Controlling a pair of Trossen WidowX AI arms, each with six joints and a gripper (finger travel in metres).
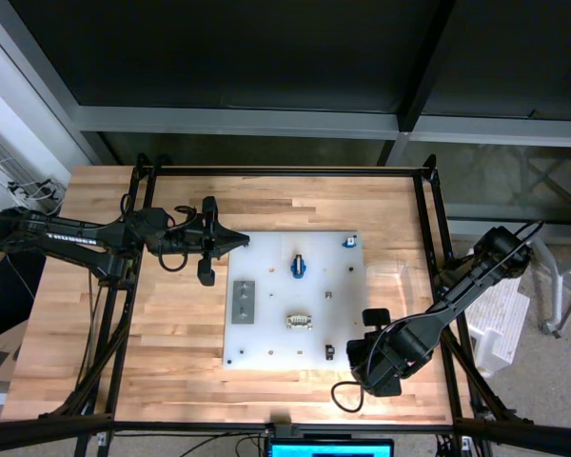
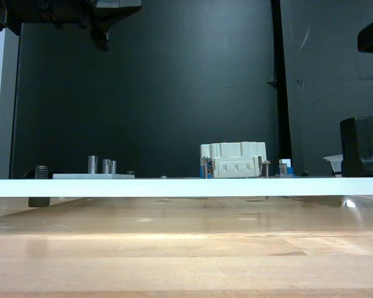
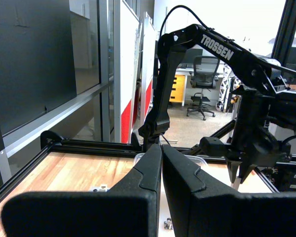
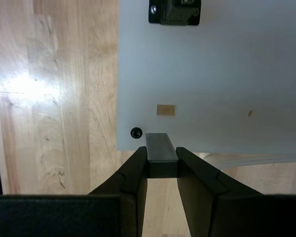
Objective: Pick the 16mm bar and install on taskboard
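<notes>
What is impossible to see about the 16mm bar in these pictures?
1. Right wrist view: the right gripper clamps the 16mm bar over the taskboard edge; its fingers hide the bar's gripped end.
2. High view: the right arm covers the bar.
3. Low view: the top edge cuts off the left gripper, shut, above the board's left side.

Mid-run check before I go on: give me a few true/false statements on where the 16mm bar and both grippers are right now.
1. The right gripper is shut on the 16mm bar. True.
2. The 16mm bar is seated in the taskboard. False: it is held clear of any seat, over the taskboard's near right corner.
3. The left gripper is open. False: its fingers are shut together with nothing between them.
4. The left gripper is raised beside the taskboard's far left corner. True.
</notes>
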